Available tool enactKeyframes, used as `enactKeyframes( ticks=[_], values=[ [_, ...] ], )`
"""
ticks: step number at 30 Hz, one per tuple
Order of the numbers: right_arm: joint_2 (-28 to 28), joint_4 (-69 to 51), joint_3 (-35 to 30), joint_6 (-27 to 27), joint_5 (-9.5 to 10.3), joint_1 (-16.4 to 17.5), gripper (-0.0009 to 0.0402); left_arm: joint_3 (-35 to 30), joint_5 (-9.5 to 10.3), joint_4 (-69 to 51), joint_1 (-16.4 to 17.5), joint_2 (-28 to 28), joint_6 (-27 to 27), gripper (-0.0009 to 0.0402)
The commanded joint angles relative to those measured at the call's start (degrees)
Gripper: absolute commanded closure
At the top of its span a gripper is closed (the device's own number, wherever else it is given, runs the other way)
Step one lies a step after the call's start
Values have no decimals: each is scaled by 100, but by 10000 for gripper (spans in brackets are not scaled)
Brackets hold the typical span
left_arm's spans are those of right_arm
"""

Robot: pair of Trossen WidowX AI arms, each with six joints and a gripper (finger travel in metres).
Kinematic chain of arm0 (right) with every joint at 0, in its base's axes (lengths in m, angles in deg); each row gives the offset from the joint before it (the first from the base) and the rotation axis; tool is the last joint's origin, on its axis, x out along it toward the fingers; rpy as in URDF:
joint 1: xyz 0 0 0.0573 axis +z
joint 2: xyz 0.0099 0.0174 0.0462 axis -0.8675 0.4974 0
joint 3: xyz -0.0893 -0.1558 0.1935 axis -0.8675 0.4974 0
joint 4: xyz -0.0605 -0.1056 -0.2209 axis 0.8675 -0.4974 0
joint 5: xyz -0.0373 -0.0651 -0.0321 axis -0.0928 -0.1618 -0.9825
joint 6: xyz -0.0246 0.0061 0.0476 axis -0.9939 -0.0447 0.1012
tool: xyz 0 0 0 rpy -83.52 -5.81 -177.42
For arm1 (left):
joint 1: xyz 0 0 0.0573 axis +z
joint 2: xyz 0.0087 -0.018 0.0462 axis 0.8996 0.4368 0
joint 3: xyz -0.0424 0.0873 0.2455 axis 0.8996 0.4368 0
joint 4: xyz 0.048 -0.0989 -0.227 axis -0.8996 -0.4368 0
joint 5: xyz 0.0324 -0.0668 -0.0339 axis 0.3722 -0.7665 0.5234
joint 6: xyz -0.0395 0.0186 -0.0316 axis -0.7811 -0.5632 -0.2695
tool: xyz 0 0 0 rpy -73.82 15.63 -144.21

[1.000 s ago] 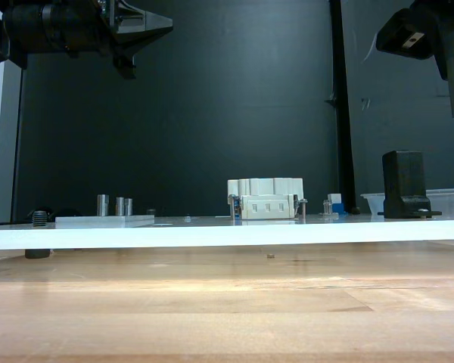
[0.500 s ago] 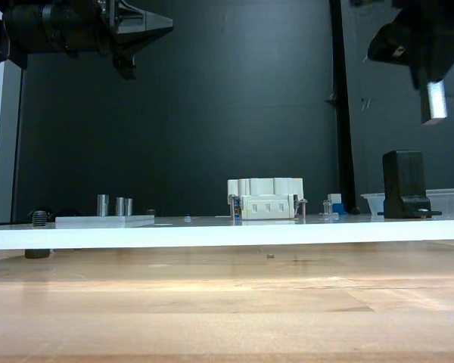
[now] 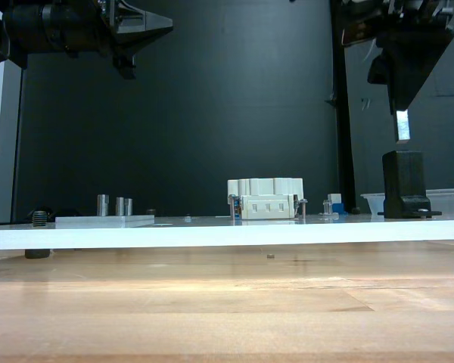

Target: Pick the 16mm bar from the taskboard and place it in the container

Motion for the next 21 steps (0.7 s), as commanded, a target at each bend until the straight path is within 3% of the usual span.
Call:
enactKeyframes(
  ticks=[1, 21],
  values=[
    [-195, 9, 210, 2, -2, -258, 361, -2, 0, 0, 2, 2, 2, 393],
    [-935, -15, 1204, -24, 7, -2124, 361, -2, 0, 0, 0, 2, 2, 393]
  ],
)
